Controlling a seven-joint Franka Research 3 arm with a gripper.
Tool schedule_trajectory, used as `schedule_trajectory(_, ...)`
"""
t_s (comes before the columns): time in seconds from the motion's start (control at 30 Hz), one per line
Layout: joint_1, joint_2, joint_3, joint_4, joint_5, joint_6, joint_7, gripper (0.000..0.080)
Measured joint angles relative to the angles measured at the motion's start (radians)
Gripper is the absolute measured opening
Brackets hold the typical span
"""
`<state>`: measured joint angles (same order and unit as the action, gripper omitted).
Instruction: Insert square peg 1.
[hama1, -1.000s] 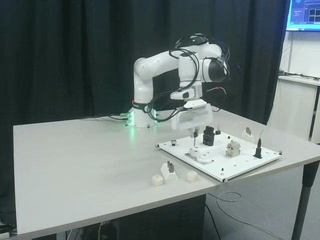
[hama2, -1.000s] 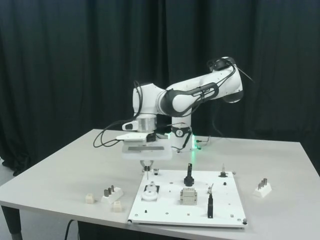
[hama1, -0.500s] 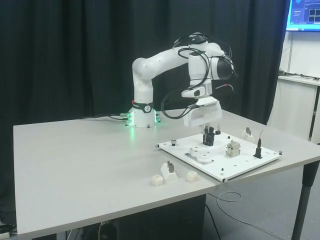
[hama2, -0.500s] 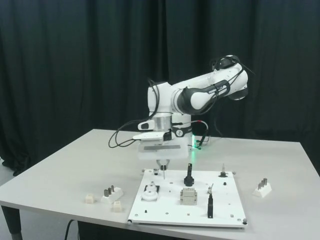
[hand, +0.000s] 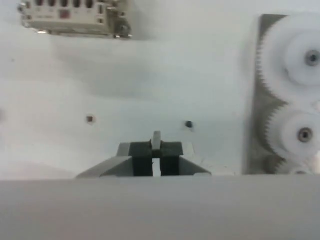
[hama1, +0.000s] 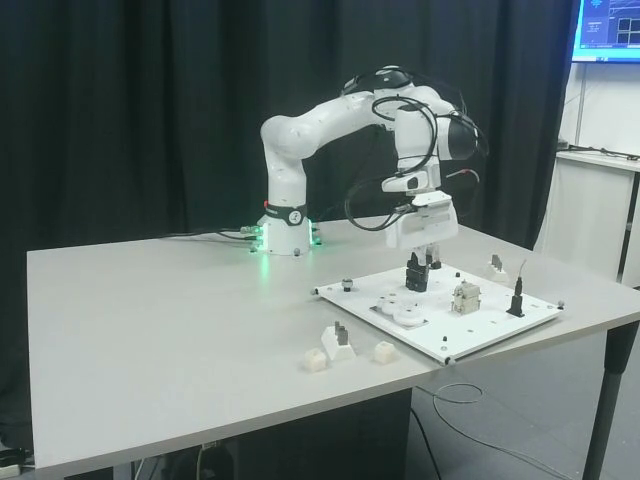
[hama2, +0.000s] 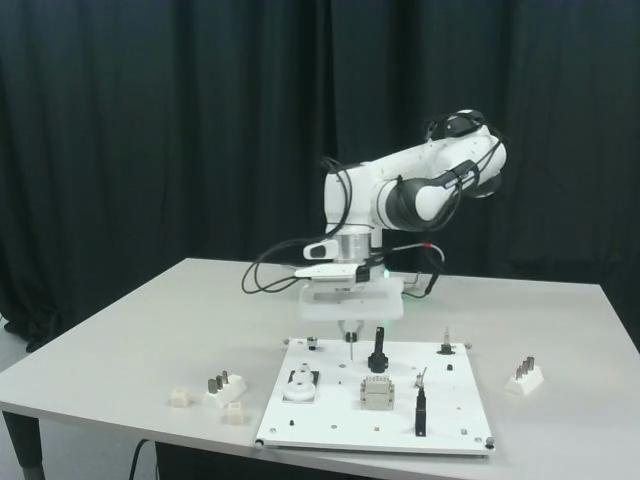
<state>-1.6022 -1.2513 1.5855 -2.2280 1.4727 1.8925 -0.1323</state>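
The grey surface (hama2: 150, 330) carries a white board (hama2: 450, 425) near its front edge. Above the board's middle, the hand (hand: 156, 162) pinches square peg 1 (hand: 157, 141), a thin, pale grey sliver standing upright between black fingers (hand: 141, 159).

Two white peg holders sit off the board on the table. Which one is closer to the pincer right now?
The holder beside the board's far-right edge in the second room view is somewhat closer to the pincer; the other holder sits between two small white cubes.

Two distant room views; wrist close-up
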Motion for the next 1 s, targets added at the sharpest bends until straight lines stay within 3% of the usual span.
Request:
schedule_trajectory(0.47,0.059,0.012,0.036,-0.018,0.007,0.089,0.031,0.0029)
schedule_trajectory(1.0,0.071,0.013,0.060,-0.022,0.032,0.102,0.031,0.0029)
